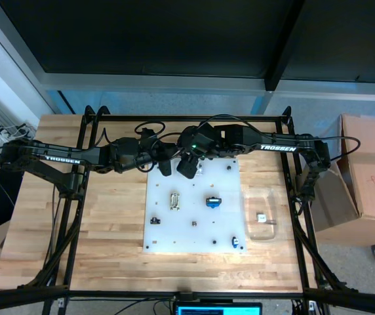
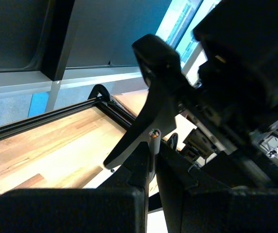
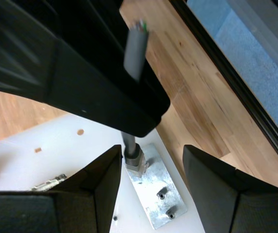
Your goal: Pick the RJ45 connector and install on the taskboard
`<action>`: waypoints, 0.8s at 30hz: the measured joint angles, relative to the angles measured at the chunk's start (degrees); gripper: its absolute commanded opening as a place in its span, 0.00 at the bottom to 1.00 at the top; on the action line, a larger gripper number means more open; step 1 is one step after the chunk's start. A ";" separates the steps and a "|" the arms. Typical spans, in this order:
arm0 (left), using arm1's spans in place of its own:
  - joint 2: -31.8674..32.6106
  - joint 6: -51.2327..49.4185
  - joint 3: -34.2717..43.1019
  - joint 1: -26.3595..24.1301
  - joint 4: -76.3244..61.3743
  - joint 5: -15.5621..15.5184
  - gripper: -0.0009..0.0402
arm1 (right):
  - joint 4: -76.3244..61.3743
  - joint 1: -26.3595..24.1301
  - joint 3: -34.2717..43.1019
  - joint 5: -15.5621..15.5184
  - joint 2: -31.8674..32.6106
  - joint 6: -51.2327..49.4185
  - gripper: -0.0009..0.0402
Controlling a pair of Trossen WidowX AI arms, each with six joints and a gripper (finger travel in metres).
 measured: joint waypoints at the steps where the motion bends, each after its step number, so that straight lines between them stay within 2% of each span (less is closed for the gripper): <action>1: -0.02 0.00 0.00 0.00 -0.04 -0.02 0.02 | 0.04 -0.04 0.00 0.00 0.20 0.00 0.40; 24: 0.00 0.17 0.00 -0.09 -4.09 -0.48 0.02 | 3.06 -0.02 -0.07 -0.09 1.53 -0.11 0.36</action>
